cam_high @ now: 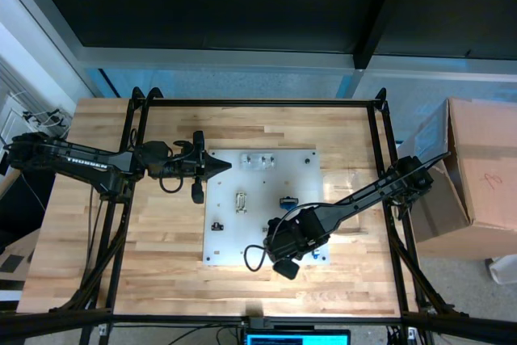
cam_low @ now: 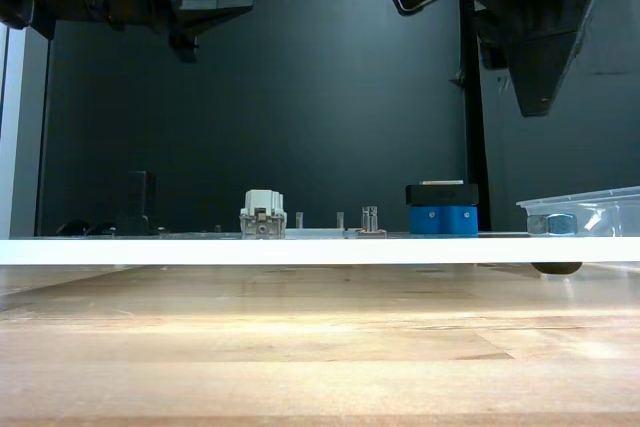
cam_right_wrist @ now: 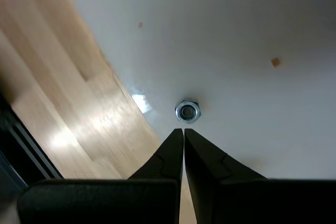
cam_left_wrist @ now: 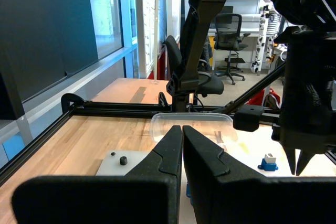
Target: Unfasten the M12 nut and place it in the container
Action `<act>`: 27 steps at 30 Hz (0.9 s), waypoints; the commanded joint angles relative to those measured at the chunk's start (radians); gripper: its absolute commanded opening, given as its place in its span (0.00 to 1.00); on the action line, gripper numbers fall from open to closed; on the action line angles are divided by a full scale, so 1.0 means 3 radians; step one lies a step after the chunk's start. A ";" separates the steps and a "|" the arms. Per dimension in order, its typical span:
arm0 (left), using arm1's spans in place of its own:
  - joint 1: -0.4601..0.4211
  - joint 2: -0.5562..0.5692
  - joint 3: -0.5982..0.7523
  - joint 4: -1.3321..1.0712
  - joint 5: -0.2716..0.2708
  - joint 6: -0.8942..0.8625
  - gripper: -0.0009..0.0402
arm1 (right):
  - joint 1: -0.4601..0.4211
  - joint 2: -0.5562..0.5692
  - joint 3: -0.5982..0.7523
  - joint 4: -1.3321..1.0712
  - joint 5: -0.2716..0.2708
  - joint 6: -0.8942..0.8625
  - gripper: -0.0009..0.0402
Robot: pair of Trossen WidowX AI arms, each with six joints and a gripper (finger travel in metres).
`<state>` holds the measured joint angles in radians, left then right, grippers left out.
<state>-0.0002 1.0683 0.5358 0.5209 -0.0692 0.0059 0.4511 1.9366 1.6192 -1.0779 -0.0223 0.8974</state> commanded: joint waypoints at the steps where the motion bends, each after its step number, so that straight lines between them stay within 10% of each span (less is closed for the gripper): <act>1: 0.0000 0.0000 0.0000 0.0001 0.0001 0.0001 0.02 | 0.0023 0.0001 0.0003 -0.0065 -0.0053 -0.0493 0.12; 14: 0.0000 0.0000 0.0000 0.0001 0.0001 0.0001 0.02 | 0.0043 0.0146 -0.0043 -0.0043 0.0273 -0.0786 0.53; 27: 0.0000 0.0000 0.0001 0.0001 0.0001 0.0001 0.02 | 0.0070 0.0268 -0.0182 0.0210 0.0158 -0.0941 0.51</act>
<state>-0.0002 1.0683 0.5358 0.5209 -0.0692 0.0063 0.4721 2.0106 1.5669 -1.0218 0.0223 0.6174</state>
